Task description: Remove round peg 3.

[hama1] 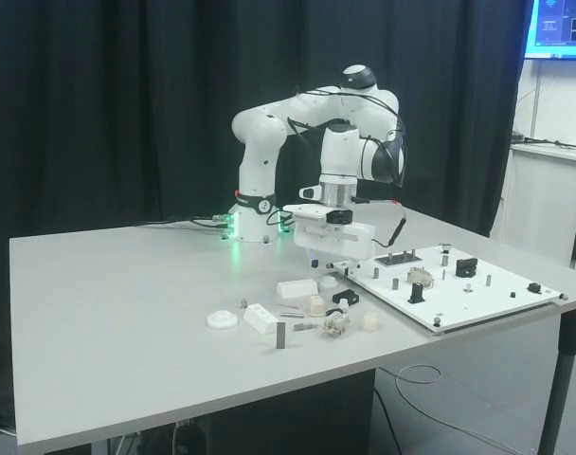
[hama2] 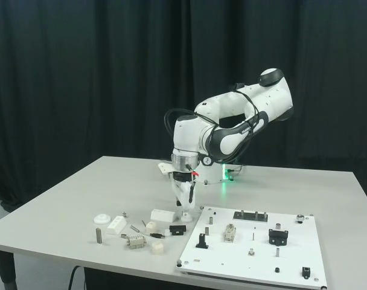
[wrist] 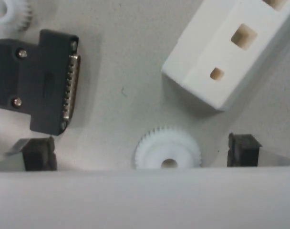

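Observation:
My gripper [wrist: 140, 151] is open and hangs low over the table just off the near-left corner of the white board [hama2: 232, 266]. Nothing is held between its black fingertips [wrist: 243, 150]. Below the gap lies a white gear [wrist: 168, 149]. Several short grey pegs [hama2: 252, 251] stand upright on the board, away from the gripper [hama2: 186, 202]; I cannot tell which one is round peg 3. From the first room view the gripper [hama1: 321, 270] sits beside the board's left edge [hama1: 364, 282].
A black multi-pin connector [wrist: 37, 78] and a white block with square holes [wrist: 231, 47] lie on either side of the gear. More loose parts lie on the table: a second white gear [hama1: 221, 320], a white block [hama1: 261, 319], a grey peg [hama1: 280, 335]. Black fixtures [hama2: 277, 235] stand on the board.

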